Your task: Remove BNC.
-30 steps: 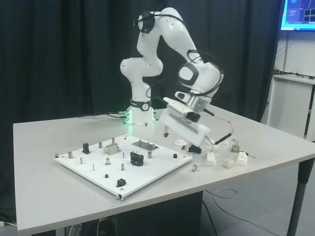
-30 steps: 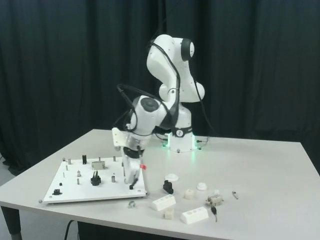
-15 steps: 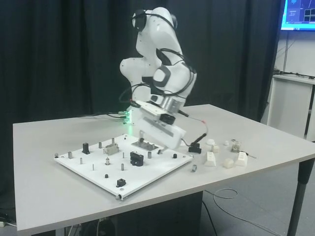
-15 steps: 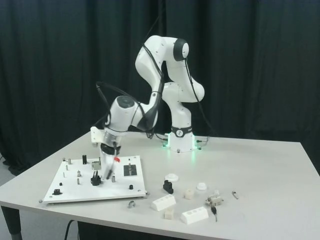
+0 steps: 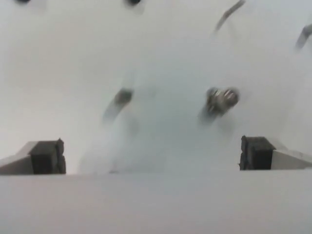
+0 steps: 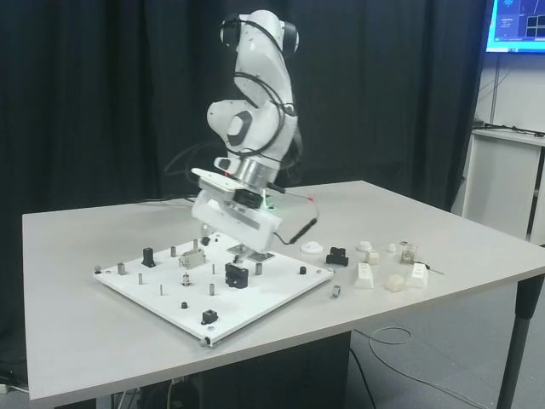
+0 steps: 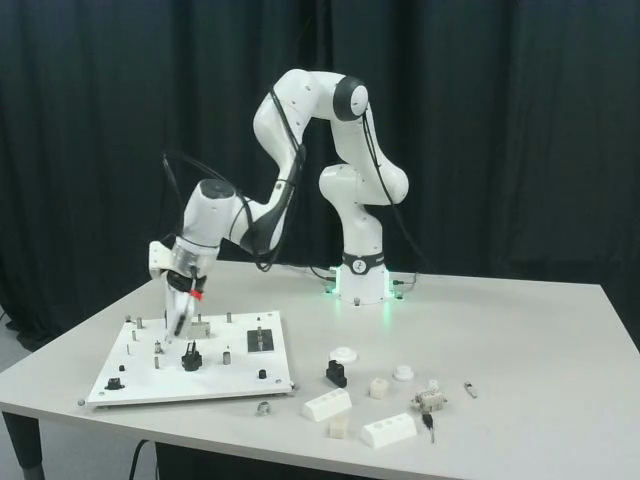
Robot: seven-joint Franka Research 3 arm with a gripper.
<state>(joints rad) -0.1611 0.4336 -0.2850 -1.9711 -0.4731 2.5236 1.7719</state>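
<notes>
BNC: metal connector (image 5: 222, 100) standing upright on the white board (image 6: 281, 285), not yet touched
Gripper: fingers spread wide, holding nothing (image 5: 151, 155), hovering just above the connector
Change: in the last second the arm has swung from the loose parts (image 6: 387, 264) beside the board to over it
Meaning: approach nearly finished; judged next, descend and clamp the BNC

Your two room views are evenly lit from overhead, with soft shadows under the white board (image 6: 213, 281) and the loose parts at its 3 o'clock side. The black curtain (image 7: 520, 120) swallows light and shows no glare. A green glow marks the arm base (image 7: 362, 290). Your wrist view is washed out and smeared: the metal connector (image 5: 220, 100) and pegs streak with motion blur.
</notes>
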